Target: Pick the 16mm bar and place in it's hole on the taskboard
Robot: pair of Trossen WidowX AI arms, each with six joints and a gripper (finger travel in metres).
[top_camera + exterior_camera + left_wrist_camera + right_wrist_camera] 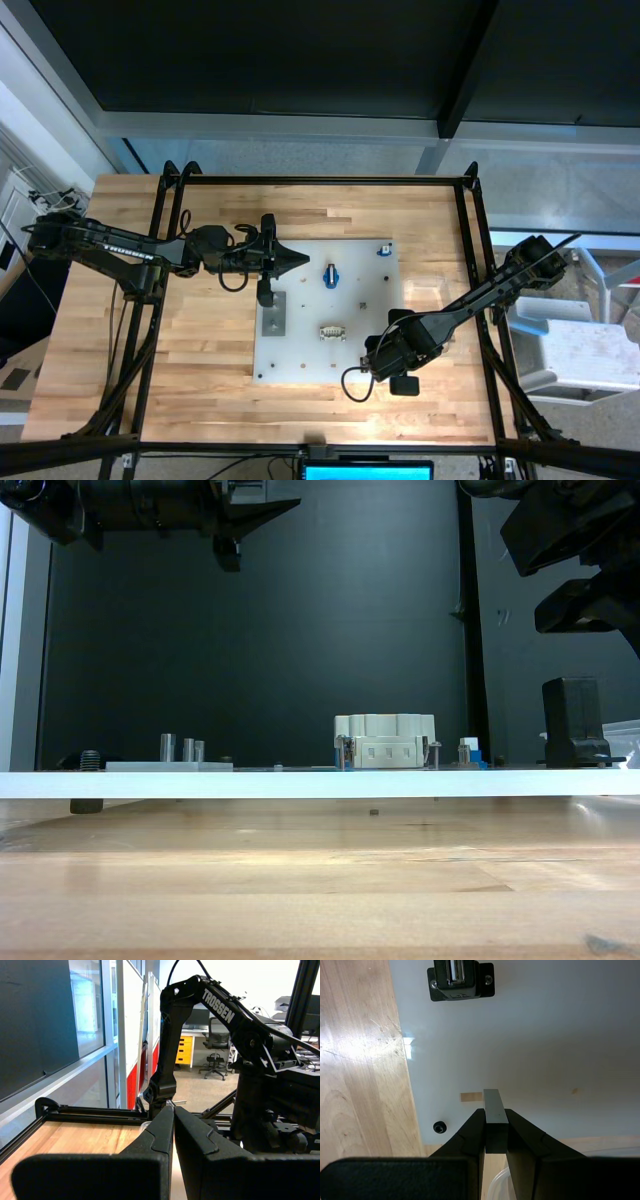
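Grey metal, square in section and flat-ended, the one 16mm bar (495, 1122) is clamped between the two fingers of the right gripper (495, 1112). Its end stands out past the fingertips, clear of any seat. It is over the white task board (300, 355) by the near right corner, just beside one small rectangular hole (471, 1096) and near one black screw head (439, 1126). The left gripper (173, 1109) is above the board's far edge towards the left corner, its two fingers pressed together. On the board stand three short metal pegs (187, 748), one cream connector (385, 740) and one blue part (332, 275).
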